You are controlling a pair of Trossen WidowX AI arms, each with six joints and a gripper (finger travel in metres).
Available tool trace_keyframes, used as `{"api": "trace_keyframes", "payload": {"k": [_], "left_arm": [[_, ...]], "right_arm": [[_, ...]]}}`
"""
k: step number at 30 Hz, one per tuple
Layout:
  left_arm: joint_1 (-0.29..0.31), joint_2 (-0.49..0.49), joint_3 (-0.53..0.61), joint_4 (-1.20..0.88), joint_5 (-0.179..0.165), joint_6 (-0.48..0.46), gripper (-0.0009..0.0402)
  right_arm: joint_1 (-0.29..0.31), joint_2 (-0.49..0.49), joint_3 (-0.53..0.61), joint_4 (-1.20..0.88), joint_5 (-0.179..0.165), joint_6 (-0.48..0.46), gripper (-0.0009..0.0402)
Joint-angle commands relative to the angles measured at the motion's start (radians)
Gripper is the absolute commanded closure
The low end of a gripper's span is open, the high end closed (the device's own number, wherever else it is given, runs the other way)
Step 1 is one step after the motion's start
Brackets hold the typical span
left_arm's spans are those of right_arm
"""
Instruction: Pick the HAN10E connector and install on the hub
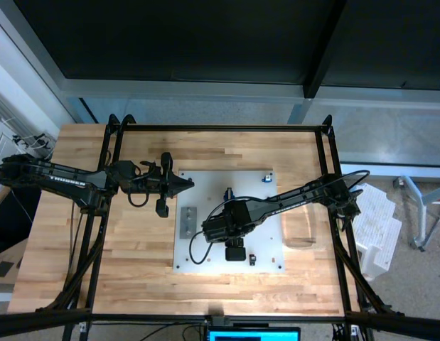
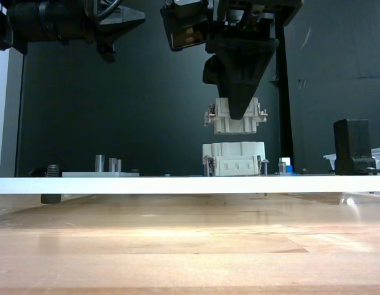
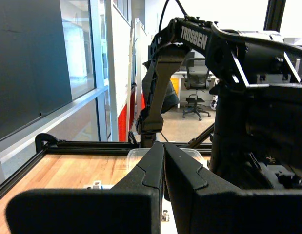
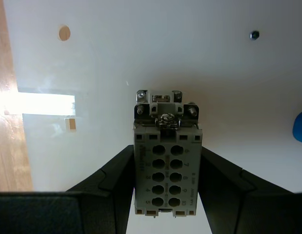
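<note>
Right claw (image 1: 235, 250) pinches the pale grey plastic connector (image 4: 168, 170), probably light and stiff, by its sides above the beige hub (image 2: 234, 158); left claw (image 3: 164, 165), pressed together, hangs aside.

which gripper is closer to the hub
Right. The right gripper hangs directly above the hub, holding the HAN10E connector just clear of it; the left gripper is shut, well off to the left.

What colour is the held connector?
Pale grey rectangular plastic connector, clearest in right wrist view, held by right tool; left tool hovers aside.
</note>
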Motion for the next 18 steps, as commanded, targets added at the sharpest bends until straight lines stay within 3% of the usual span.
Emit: {"api": "trace_keyframes", "payload": {"k": [1,18], "left_arm": [[0.000,0.000,0.000,0.000,0.000,0.000,0.0393],[0.000,0.000,0.000,0.000,0.000,0.000,0.0393]], "right_arm": [[0.000,0.005,0.001,0.003,0.000,0.002,0.0368],[0.000,0.005,-0.037,0.054,-0.001,0.002,0.0368]]}}
